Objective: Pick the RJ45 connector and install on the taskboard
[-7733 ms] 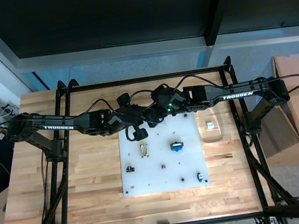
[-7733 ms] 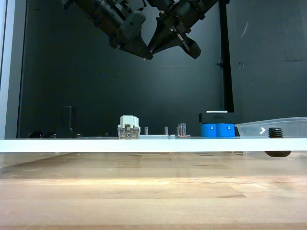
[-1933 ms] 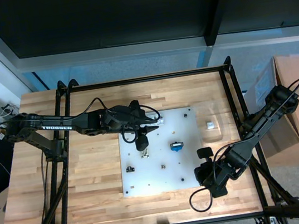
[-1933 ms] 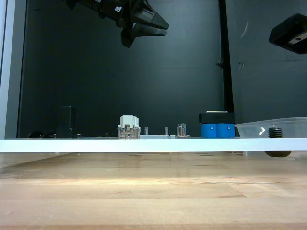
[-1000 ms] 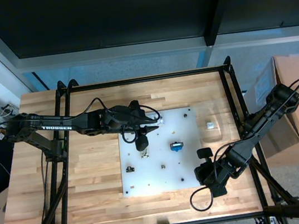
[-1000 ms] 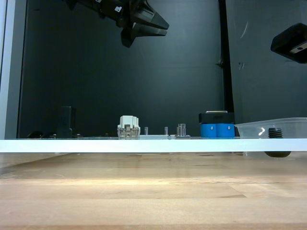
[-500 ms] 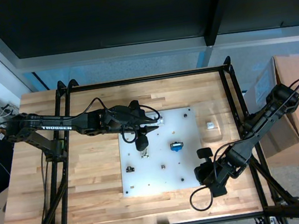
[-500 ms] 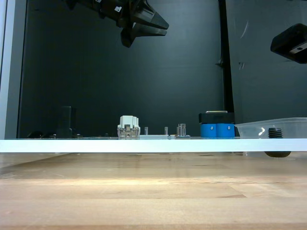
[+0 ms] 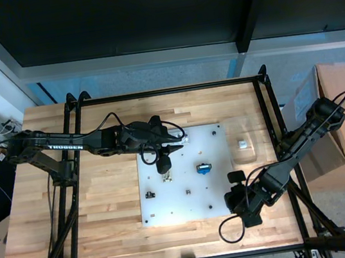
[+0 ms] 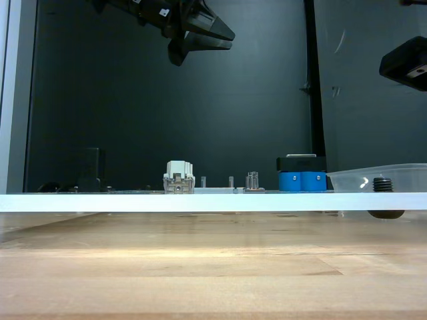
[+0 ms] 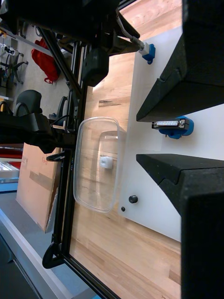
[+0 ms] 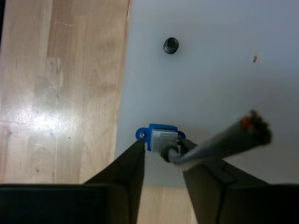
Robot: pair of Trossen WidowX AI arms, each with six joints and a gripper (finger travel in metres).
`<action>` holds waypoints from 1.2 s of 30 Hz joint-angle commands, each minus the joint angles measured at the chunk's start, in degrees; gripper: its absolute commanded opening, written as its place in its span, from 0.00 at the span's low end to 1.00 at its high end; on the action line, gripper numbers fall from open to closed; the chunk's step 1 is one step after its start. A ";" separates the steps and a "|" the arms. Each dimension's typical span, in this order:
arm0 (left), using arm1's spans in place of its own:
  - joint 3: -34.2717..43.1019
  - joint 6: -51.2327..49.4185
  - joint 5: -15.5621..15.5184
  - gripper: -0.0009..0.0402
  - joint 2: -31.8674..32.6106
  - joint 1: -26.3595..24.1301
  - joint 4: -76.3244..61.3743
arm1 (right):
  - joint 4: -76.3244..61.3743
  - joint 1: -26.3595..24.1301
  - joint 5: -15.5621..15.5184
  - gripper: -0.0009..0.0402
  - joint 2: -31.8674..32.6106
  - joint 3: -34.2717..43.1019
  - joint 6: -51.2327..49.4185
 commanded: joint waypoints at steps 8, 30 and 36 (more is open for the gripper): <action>0.02 0.02 0.02 0.24 0.00 0.02 0.00 | -8.41 0.04 -2.64 0.48 -5.53 0.57 1.55; 0.02 15.52 -2.10 0.24 0.00 0.15 -0.07 | -10.75 0.04 -4.31 0.38 -11.76 0.57 2.97; 0.02 15.21 1.44 0.24 -0.02 0.00 0.37 | -10.91 -0.48 -0.26 0.31 -13.94 0.57 4.33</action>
